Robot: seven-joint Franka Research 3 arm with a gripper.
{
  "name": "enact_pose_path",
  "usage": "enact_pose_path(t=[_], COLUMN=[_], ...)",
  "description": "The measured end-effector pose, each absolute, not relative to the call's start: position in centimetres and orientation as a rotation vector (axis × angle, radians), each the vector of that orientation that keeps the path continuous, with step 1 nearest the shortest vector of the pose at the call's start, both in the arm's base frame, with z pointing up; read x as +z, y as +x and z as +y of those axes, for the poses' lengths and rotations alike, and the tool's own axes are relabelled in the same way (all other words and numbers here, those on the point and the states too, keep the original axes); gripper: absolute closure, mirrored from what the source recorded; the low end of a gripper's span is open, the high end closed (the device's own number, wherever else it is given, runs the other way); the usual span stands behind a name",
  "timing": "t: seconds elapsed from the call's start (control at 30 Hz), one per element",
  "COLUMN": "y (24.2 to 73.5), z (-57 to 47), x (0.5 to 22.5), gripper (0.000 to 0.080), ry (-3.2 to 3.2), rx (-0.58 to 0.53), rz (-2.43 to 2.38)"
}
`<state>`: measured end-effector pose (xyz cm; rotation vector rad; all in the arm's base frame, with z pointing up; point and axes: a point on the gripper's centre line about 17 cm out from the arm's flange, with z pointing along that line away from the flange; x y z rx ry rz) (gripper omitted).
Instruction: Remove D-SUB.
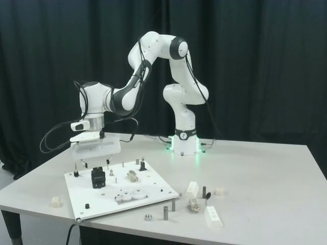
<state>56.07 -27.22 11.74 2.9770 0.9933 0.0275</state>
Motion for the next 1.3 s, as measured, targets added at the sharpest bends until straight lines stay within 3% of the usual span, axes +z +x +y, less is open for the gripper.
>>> enact_pose_path(t=[0.83, 0.87, 1.0, 1.03, 1.3], y=[55.8, 55.9, 55.9, 56.0, 56.1], z=[-27.2, -27.2, -27.1, -27.1, -27.2], x=[9.5, 9.4, 9.3, 9.3, 9.3], gripper=[0.0003, 0.02, 0.02, 0.0384, 0.0417], ry=[2.978, 2.979, 2.985, 2.984, 2.982], rx=[0.025, 0.027, 0.033, 0.036, 0.041], rz=[1.036, 1.035, 1.026, 1.024, 1.022])
